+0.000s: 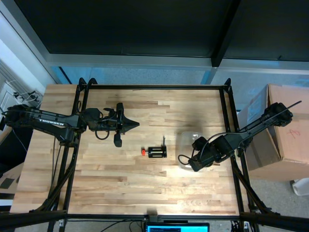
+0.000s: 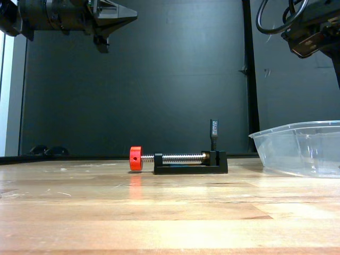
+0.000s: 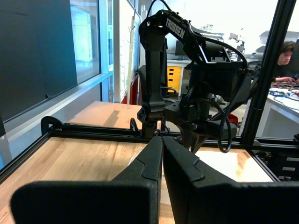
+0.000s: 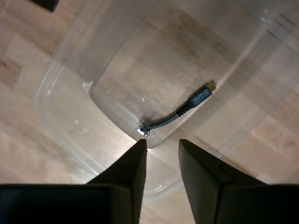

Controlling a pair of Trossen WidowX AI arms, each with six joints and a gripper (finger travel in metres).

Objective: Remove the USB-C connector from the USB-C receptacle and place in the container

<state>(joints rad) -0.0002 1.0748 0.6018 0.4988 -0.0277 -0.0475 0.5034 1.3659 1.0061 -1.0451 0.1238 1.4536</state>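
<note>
- The right gripper [image 4: 162,145] hangs over the near part of a clear, rounded-rectangle plastic container [image 2: 297,144]. Its pincer is narrowly parted and holds nothing.
- The short black braided USB-C connector [image 4: 180,112] lies free and gently curved on the container's floor. It is directly beneath the right gripper and well clear of its seat.
- Near the container, on its left, a small black clamp with a threaded steel screw [image 2: 190,167] sits flat on the pale wooden table [image 1: 120,183].
- A round red knob [image 2: 136,158] caps the clamp's left end.
- The slim black USB-C receptacle [image 2: 214,130] stands upright at the clamp's end nearest the container.
- Farther back and to the left, the left gripper [image 3: 162,139] hangs high above the table, pointing rightward. Its pincer is pressed together on nothing.
- A black metal frame [image 1: 154,87] runs along the table's far edge.
</note>
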